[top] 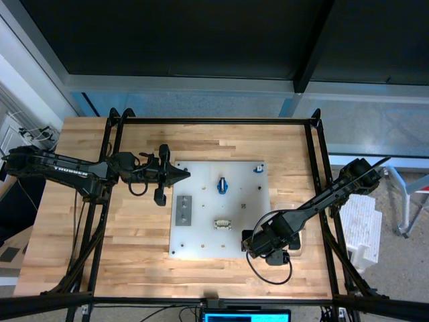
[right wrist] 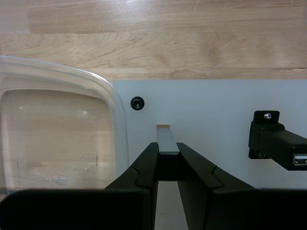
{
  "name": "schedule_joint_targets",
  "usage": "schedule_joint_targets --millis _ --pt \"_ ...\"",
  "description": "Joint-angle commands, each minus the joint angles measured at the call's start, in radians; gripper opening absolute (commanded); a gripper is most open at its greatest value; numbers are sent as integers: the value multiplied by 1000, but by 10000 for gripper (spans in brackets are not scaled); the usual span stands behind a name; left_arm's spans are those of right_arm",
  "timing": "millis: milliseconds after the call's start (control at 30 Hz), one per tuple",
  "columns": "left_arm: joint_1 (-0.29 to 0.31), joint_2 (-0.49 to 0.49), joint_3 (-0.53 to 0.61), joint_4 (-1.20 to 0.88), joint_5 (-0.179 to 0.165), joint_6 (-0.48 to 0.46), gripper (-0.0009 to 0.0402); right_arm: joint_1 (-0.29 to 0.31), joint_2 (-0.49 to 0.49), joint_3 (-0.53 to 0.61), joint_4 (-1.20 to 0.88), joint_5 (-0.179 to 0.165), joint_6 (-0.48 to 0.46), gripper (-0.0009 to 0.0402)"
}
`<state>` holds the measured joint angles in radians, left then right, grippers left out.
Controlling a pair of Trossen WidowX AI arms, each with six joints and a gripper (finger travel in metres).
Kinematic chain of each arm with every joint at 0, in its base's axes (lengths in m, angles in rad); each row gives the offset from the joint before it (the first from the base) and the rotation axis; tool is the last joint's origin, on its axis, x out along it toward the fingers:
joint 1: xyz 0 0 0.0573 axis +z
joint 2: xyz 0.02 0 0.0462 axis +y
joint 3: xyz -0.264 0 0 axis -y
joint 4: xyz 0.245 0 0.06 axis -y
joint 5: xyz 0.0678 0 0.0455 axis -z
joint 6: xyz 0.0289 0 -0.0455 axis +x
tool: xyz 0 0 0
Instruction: Pick the 16mm bar and install on taskboard
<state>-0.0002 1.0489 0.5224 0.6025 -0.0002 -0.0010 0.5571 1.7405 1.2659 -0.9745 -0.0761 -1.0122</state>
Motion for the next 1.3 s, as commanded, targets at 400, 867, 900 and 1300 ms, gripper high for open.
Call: schedule_joint_targets --millis 400,867,900,1300 --pt "0 0 0 0 0 0 0 6 0 0 1 5 0 0" --pt "0 0 0 0 0 0 0 8 2 -2 8 6 0 0" --pt "0 0 0 0 0 0 0 8 2 -2 9 6 0 0" --pt "0 0 0 0 0 0 0 8 16 -2 11 10 0 0"
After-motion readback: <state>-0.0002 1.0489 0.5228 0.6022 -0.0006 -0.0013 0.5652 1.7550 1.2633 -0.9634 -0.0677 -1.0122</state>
